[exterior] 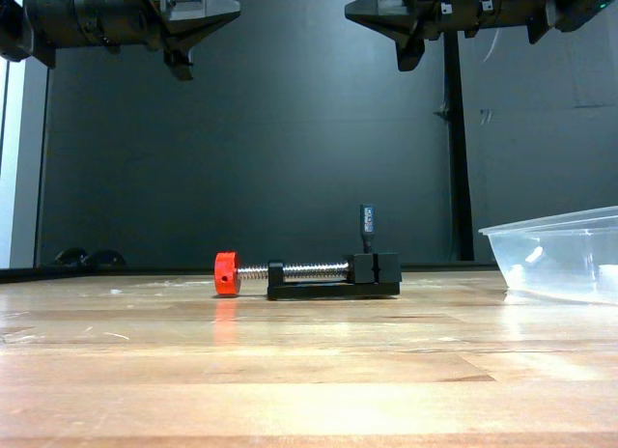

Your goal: Remove the USB-C connector from taskboard and place in the container

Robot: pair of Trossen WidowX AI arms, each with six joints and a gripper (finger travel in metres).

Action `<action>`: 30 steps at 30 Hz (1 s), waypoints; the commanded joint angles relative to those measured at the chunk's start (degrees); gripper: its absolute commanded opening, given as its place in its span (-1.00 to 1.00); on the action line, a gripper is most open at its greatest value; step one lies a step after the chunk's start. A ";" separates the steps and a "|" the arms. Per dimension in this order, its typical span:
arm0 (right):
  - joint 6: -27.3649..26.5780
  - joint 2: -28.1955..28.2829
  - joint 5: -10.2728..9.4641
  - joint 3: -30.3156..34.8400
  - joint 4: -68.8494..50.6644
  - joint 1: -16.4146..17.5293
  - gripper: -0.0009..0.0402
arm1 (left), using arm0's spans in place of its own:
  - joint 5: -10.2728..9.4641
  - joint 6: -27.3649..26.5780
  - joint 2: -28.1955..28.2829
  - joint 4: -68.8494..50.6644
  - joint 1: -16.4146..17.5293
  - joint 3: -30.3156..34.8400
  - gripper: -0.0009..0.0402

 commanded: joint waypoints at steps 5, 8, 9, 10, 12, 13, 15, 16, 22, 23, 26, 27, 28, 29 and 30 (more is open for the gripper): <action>0.31 -0.17 -0.26 -1.07 0.24 1.42 -0.96 | 0.02 0.00 0.02 0.00 0.00 0.02 -0.96; 0.50 -0.28 0.20 -1.60 1.29 2.19 -0.96 | 0.00 0.00 0.02 0.00 0.00 0.02 -0.96; 0.50 -0.28 0.17 -1.70 1.31 2.21 -0.96 | 0.00 0.00 0.02 0.00 0.00 0.02 -0.96; 0.48 -0.28 0.17 -1.86 1.31 2.23 -0.96 | 0.02 0.00 0.02 0.00 0.00 0.02 -0.96; 0.37 -0.28 0.15 -2.14 1.33 2.23 -0.96 | 0.00 0.00 0.02 0.00 0.02 0.02 -0.96; 0.26 -0.28 0.15 -2.23 1.33 2.21 -0.96 | 0.00 0.00 0.02 0.00 0.00 0.02 -0.96; 0.20 -0.28 0.13 -2.25 1.42 2.19 -0.96 | 0.02 0.00 0.02 0.00 0.00 0.02 -0.96; 0.09 -0.28 0.13 -2.19 1.46 2.16 -0.96 | 0.00 0.00 0.02 0.00 0.00 0.02 -0.96; 0.07 -0.28 0.09 -2.19 2.19 1.77 -0.96 | 0.00 0.00 0.02 0.00 0.02 0.02 -0.96; 0.07 -0.28 0.09 -2.19 2.19 1.70 -0.96 | 0.00 0.00 0.02 0.00 0.00 0.02 -0.96; 0.07 -0.28 -0.20 -2.21 2.10 1.20 -0.96 | 0.02 0.00 0.02 0.00 0.00 0.02 -0.96; 0.07 -0.28 -0.35 -2.21 2.08 1.20 -0.96 | 0.00 0.00 0.02 0.00 0.02 0.02 -0.96; 0.07 -0.28 -0.35 -2.21 2.10 1.18 -0.96 | 0.00 0.00 0.02 0.00 0.00 0.02 -0.96; 0.07 -0.28 -0.33 -2.21 2.10 1.18 -0.96 | 0.00 0.00 0.02 0.00 0.00 0.02 -0.96; 0.07 -0.28 -0.33 -2.21 2.10 1.16 -0.96 | 0.00 0.00 0.02 0.00 0.02 0.02 -0.96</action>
